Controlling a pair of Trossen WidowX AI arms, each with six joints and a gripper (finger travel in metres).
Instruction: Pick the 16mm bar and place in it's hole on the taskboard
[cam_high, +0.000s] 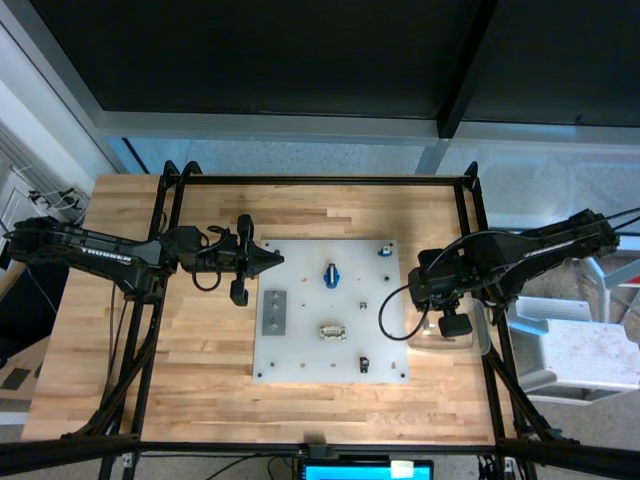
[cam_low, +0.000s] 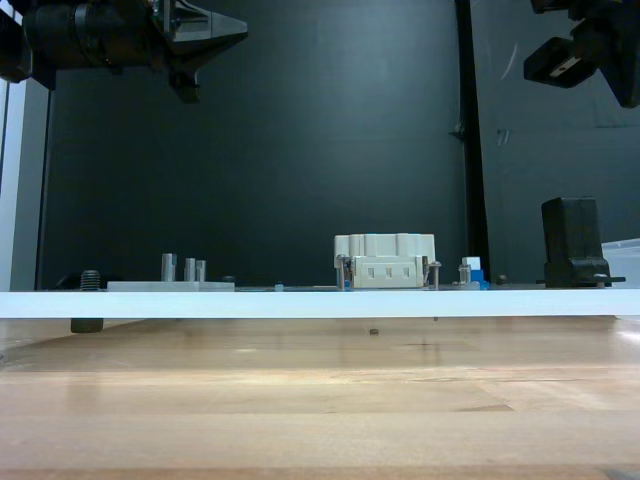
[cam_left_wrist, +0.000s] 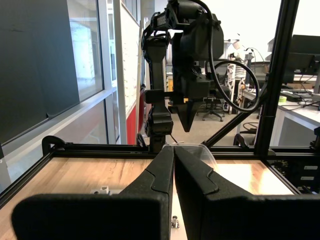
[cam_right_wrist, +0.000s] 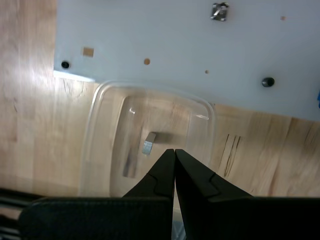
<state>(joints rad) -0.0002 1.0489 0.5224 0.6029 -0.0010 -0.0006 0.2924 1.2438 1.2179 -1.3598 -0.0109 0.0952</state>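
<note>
Clear bin (cam_right_wrist: 98, 107) holds loose bar (cam_right_wrist: 148, 144) under right gripper (cam_right_wrist: 174, 150), left gripper (cam_left_wrist: 173, 148) over board (cam_high: 300, 340) edge; all fingers together, descending could shove bar.

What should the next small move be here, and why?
Probably open the right pincer and lower it: it hangs shut above the clear tub, where a metal bar lies free. The left pincer hovers shut over the board's left edge.
</note>
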